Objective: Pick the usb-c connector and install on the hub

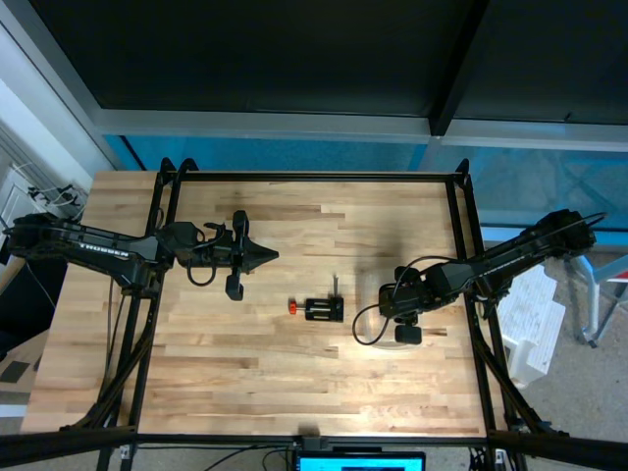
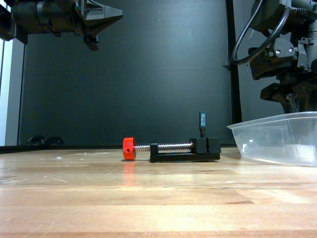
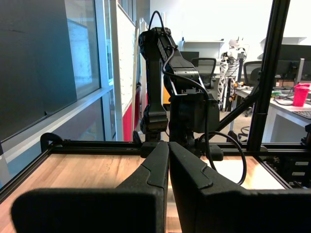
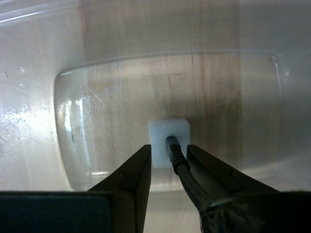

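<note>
The hub (image 1: 324, 310) is a small black block with a red knob (image 1: 292, 306), lying mid-table; in the low view the hub (image 2: 184, 148) has a thin stem (image 2: 202, 121) standing up from it. The usb-c connector (image 4: 171, 143), a dark plug on a braided cable, stands on a pale square piece (image 4: 160, 130) inside the clear tray (image 2: 277, 141). My right gripper (image 4: 168, 148) reaches down into the tray, open, one finger on each side of the plug with gaps showing. My left gripper (image 1: 267, 256) hangs shut and empty, high over the left of the table, far from the hub.
The clear tray (image 4: 73, 121) stands to the right of the hub, its walls all around my right gripper (image 2: 291, 101). A black frame (image 1: 314, 178) runs along the table's edges. My left gripper (image 2: 116, 17) is well above the table.
</note>
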`<action>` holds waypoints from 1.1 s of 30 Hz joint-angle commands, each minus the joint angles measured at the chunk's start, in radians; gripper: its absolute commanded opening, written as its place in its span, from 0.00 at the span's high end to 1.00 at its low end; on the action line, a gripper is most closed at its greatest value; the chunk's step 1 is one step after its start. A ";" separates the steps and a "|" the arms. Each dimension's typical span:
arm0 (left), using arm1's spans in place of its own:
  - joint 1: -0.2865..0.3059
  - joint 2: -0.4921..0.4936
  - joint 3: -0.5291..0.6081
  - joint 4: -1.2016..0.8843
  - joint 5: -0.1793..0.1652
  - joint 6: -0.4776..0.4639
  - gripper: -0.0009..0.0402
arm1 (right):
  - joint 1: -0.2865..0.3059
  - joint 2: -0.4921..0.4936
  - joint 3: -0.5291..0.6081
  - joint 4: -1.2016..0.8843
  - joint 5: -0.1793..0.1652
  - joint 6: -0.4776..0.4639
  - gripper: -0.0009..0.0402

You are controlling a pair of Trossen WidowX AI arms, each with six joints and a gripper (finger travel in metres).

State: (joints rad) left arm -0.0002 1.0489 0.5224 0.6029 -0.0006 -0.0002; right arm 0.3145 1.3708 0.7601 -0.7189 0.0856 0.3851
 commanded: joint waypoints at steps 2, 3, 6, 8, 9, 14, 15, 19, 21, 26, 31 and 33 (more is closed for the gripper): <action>0.000 0.000 0.000 0.000 0.000 0.000 0.98 | 0.000 0.000 0.000 0.000 0.001 0.001 0.82; 0.000 0.000 0.000 0.000 0.000 0.000 0.98 | 0.000 0.000 0.000 -0.001 0.001 0.001 0.84; 0.000 0.000 0.000 0.000 0.000 0.000 0.98 | 0.000 0.000 0.000 -0.001 0.010 0.001 0.88; 0.000 0.000 0.000 0.000 0.000 0.000 0.98 | 0.000 0.000 0.000 -0.001 0.012 0.000 0.92; 0.000 0.000 0.000 0.000 0.000 0.000 0.98 | 0.000 0.000 0.000 -0.001 0.012 0.001 0.93; 0.000 0.000 0.000 0.000 0.000 0.000 0.98 | 0.000 0.000 0.000 -0.001 0.012 0.000 0.97; 0.000 0.000 0.000 0.000 0.000 0.000 0.98 | 0.000 0.000 0.000 -0.001 0.012 0.000 0.97; 0.000 0.000 0.000 0.000 0.000 0.000 0.98 | 0.000 0.000 0.000 -0.002 0.012 0.000 0.98; 0.000 0.000 0.000 0.000 0.000 0.000 0.98 | 0.000 0.000 0.000 -0.001 0.012 0.000 0.98; 0.000 0.000 0.000 0.000 0.000 0.000 0.98 | 0.000 0.000 0.000 -0.002 0.012 0.000 0.98; 0.000 0.000 0.000 0.000 0.000 0.000 0.98 | 0.000 0.000 0.000 -0.002 0.013 0.000 0.98; 0.000 0.000 0.000 0.000 0.000 0.000 0.98 | 0.000 0.000 0.000 -0.003 0.019 0.000 0.98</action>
State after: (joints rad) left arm -0.0002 1.0489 0.5228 0.6025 -0.0002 -0.0006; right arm 0.3141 1.3708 0.7601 -0.7212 0.1024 0.3851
